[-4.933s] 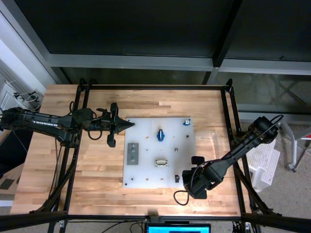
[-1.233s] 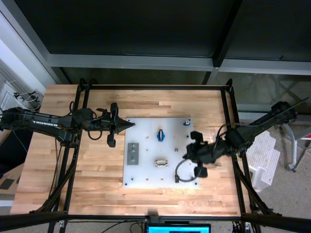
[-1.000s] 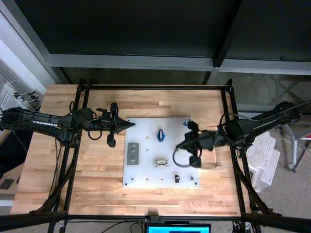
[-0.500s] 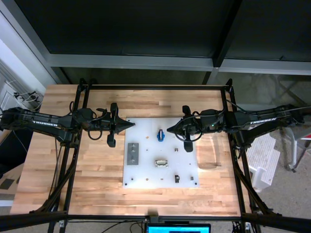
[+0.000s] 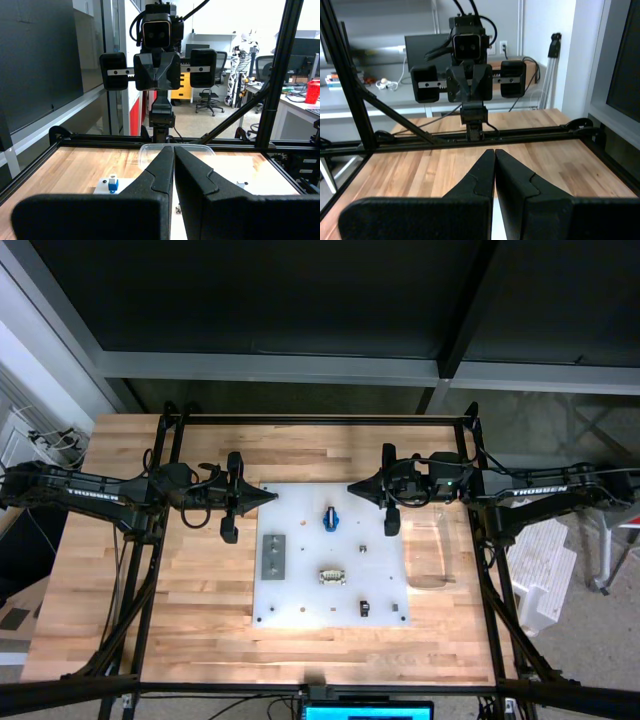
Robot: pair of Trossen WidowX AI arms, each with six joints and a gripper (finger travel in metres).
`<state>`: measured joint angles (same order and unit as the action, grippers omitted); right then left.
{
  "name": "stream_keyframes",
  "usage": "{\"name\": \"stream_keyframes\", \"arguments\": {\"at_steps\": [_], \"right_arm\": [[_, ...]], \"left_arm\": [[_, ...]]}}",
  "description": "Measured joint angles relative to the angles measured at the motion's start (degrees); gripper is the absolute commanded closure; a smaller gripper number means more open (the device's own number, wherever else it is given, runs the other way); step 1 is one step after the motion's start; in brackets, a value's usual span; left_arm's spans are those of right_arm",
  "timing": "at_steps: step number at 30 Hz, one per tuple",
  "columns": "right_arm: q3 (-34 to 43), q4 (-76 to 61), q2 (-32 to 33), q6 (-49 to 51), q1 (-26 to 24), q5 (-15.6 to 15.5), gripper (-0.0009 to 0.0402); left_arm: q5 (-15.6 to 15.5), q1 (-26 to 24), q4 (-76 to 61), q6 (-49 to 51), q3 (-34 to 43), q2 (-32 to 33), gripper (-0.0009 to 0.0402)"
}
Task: Pick the 16mm bar and install on taskboard
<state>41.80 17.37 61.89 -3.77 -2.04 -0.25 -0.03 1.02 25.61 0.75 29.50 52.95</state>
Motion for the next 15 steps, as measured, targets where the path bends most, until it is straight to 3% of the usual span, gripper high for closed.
{"name": "stream_keyframes", "arguments": {"at_steps": [5,15], "right_arm": [[-3.5,4.55,-1.49,0.07,-0.76,-2.64,0.0394],[-7.87,9.2,-3.41,-0.22,-0.87,-2.43,0.0394]], "left_arm": [[0.0,0.0,0.0,0.02,0.0,0.0,0.0393],[-0.02,0.0,0.02,0.0,0.0,0.02,0.0393]]}}
